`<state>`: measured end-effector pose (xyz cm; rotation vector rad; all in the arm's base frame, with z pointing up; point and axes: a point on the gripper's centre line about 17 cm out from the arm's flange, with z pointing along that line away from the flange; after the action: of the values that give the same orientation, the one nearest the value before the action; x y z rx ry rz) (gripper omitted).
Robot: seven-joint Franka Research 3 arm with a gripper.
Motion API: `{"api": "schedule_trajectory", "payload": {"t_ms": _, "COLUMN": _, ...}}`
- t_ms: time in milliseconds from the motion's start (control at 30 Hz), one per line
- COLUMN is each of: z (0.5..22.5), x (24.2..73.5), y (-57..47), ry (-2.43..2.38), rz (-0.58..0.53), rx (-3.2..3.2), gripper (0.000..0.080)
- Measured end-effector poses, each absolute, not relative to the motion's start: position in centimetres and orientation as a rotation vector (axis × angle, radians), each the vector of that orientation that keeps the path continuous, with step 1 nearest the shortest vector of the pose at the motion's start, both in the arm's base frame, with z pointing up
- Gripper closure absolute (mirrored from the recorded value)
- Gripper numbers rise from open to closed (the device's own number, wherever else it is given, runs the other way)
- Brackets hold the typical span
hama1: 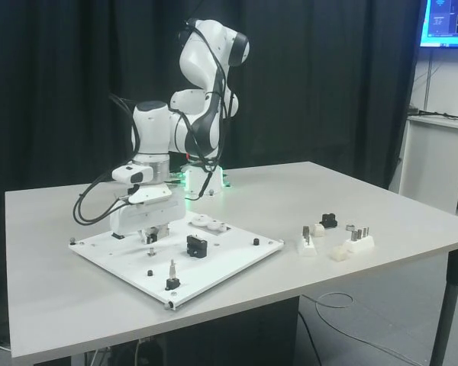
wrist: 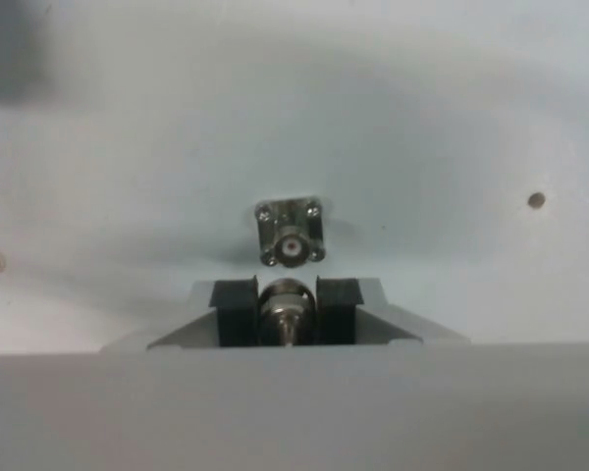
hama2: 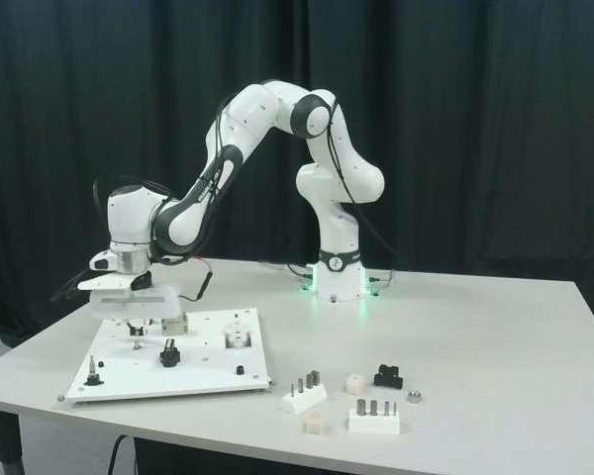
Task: Insert BNC.
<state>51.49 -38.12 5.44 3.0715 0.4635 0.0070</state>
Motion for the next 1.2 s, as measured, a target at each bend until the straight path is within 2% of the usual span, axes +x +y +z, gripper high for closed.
{"api": "schedule_trajectory", "payload": {"t_ms": 1200, "z": 5.56, "x": 51.93, "y": -37.82, "ry": 0.374, "rz": 0.033, "rx": 3.096, "gripper": 0.0682}}
